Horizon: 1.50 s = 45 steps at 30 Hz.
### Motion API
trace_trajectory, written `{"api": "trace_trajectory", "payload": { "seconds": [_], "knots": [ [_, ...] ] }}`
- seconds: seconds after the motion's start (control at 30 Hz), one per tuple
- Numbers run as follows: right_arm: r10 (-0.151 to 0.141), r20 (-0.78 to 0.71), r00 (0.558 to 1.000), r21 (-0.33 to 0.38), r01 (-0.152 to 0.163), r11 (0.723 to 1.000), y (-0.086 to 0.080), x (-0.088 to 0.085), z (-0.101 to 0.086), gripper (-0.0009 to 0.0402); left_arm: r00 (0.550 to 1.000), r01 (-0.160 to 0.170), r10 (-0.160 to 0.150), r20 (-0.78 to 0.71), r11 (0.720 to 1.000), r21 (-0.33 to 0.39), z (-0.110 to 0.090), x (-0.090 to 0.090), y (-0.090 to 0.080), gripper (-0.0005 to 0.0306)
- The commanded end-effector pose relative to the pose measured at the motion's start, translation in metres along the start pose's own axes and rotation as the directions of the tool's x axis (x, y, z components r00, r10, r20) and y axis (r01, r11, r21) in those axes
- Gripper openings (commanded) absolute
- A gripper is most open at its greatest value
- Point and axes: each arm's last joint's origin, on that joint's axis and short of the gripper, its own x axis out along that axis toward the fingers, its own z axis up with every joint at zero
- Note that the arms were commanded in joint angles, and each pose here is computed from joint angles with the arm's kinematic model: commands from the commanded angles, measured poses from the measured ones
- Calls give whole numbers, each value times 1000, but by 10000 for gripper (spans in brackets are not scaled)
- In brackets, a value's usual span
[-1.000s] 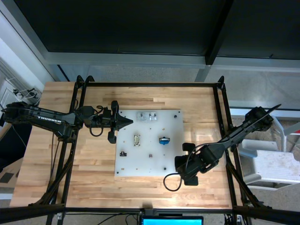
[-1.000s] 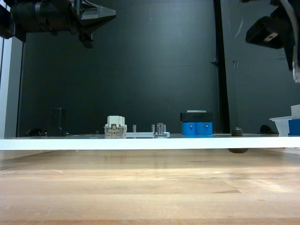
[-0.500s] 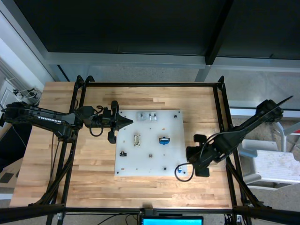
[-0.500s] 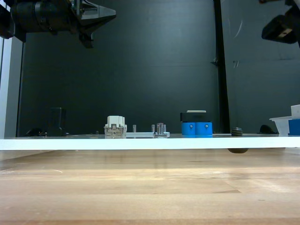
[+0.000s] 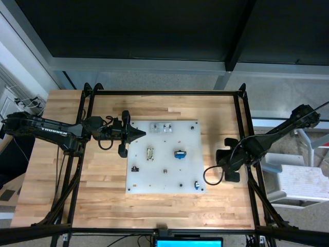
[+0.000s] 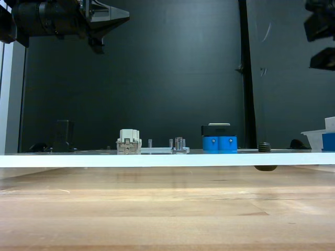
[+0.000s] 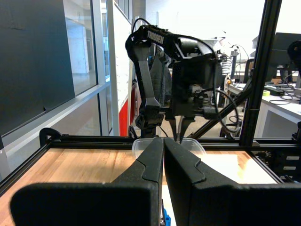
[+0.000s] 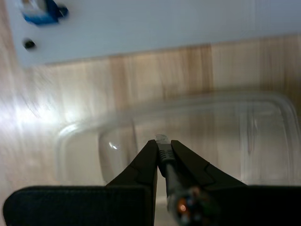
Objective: Remove the rj45 connector and place it in the container
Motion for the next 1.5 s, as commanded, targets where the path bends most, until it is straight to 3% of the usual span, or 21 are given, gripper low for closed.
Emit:
{"api": "trace_trajectory", "payload": {
  "seconds": [0.03,0.3,0.5,1.1,1.5],
  "knots": [
    [7,-25,1000,2,-7,1000,-5,3,-9,0,1000,0,0,0,1000,0,0,0,0,1],
    [-2,-52,999,13,3,1000,-14,8,-23,8,1000,0,0,0,1000,0,0,0,0,1],
    [4,-75,997,12,-4,1000,-14,10,-25,55,1000,0,0,0,1000,0,0,0,0,1],
    [-31,-126,992,5,31,999,-18,9,-30,174,1000,0,0,0,1000,0,0,0,0,1],
    [-31,-126,992,1,31,1000,-18,9,-30,223,1000,0,0,0,1000,0,0,0,0,1]
  ]
}}
